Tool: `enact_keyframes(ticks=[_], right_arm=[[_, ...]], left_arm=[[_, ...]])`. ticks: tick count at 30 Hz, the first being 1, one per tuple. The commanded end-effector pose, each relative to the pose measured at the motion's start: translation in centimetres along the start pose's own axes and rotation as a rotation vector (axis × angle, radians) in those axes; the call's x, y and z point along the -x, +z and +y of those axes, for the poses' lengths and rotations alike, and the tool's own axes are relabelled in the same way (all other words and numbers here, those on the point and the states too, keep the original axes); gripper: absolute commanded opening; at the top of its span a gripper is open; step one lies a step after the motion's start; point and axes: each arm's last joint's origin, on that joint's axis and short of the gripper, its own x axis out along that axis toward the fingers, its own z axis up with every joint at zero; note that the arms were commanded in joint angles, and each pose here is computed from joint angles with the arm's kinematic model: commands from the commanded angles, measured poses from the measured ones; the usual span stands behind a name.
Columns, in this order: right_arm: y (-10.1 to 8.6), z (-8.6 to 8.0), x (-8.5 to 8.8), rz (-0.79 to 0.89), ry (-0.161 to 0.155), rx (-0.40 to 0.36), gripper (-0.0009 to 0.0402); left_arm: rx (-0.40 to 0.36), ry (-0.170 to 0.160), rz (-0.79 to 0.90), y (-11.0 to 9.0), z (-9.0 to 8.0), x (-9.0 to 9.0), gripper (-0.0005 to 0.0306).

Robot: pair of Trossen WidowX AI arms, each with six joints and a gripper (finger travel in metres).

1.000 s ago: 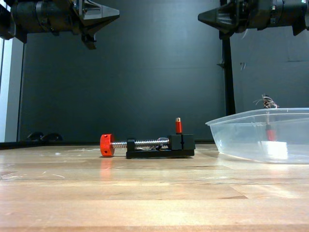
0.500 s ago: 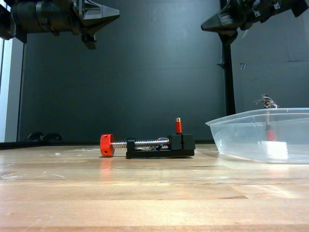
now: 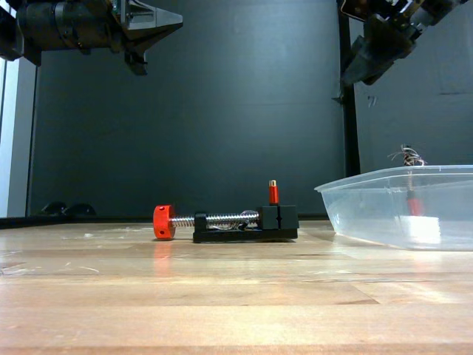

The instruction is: Pick the rca connector and install on the hub

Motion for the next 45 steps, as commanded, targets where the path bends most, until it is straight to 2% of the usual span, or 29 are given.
enact_keyframes(ticks=[1,14,21,24,35,39,45], right_arm=[[-0.1,0.5,0.0,0.061,0.007,-0.019,0.0000],[-2.1,2.0,0.8,0.306,0.007,-0.073,0.0000],[-2.0,2.3,1.6,0.358,0.053,-0.125,0.0000],[-1.9,2.3,1.8,0.360,0.049,-0.141,0.0000],[-2.0,2.4,1.8,0.368,0.048,-0.137,0.0000],[-2.0,2.4,1.7,0.366,0.051,-0.071,0.0000],[-2.0,2.6,0.7,0.408,0.067,-0.068,0.0001]], left_arm=[[0.000,0.000,0.000,0.0,0.0,0.0,0.0000],[0.000,0.000,0.000,0.0,0.0,0.0,0.0000],[0.000,0.000,0.000,0.0,0.0,0.0,0.0000],[0.000,0.000,0.000,0.0,0.0,0.0,0.0000],[0.000,0.000,0.000,0.0,0.0,0.0,0.0000],[0.000,0.000,0.000,0.0,0.0,0.0,0.0000],[0.000,0.000,0.000,0.0,0.0,0.0,0.0000]])
